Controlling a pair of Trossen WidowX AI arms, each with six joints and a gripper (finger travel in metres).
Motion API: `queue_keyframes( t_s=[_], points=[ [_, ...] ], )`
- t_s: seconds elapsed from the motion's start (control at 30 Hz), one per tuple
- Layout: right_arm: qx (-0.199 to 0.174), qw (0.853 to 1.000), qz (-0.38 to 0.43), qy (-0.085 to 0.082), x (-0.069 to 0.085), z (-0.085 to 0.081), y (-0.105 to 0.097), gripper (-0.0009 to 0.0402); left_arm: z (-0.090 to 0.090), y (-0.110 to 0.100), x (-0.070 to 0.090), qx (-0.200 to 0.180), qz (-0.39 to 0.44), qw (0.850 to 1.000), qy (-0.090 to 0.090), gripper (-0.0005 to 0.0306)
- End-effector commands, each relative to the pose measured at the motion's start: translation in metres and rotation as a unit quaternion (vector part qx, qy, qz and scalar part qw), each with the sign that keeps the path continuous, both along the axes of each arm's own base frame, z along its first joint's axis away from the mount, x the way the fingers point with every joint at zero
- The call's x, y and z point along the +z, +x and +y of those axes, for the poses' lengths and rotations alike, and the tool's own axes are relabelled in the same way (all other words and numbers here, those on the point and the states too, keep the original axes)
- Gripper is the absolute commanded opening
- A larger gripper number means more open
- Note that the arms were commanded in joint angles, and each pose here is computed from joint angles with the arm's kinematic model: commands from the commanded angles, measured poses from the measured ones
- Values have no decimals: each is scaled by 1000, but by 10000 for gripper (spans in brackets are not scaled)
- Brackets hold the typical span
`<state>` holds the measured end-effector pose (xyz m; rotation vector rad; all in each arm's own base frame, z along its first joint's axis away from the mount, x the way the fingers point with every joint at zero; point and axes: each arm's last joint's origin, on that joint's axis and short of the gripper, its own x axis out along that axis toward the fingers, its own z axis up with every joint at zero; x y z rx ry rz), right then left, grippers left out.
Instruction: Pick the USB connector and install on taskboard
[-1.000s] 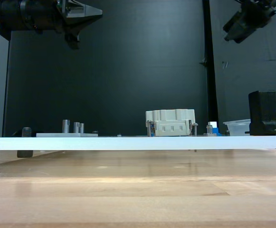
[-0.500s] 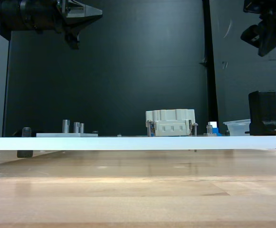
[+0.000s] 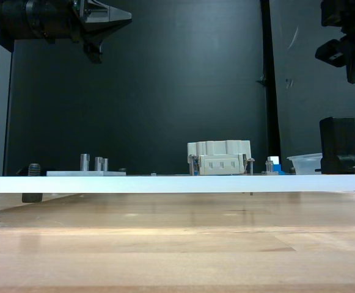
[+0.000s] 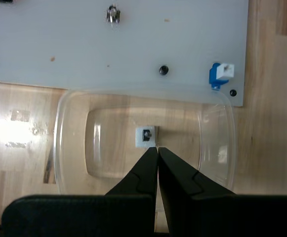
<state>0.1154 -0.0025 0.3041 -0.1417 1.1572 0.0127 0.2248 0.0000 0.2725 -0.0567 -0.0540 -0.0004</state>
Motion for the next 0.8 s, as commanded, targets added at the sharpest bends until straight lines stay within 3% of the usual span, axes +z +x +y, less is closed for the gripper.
queue_keyframes(
  t_s=[0.03,0.17,0.5,0.8],
  points=[
    [5,1000,22,-4,-6,0,5,19,0,0,0,0,0,1000,0,0],
    [6,999,51,-16,-16,-1,12,52,0,0,0,0,0,1000,0,0],
    [13,998,65,-23,-47,-5,22,151,0,0,0,0,0,1000,0,0],
    [13,996,82,-23,-71,-7,30,161,0,0,0,0,0,1000,0,0]
  ],
)
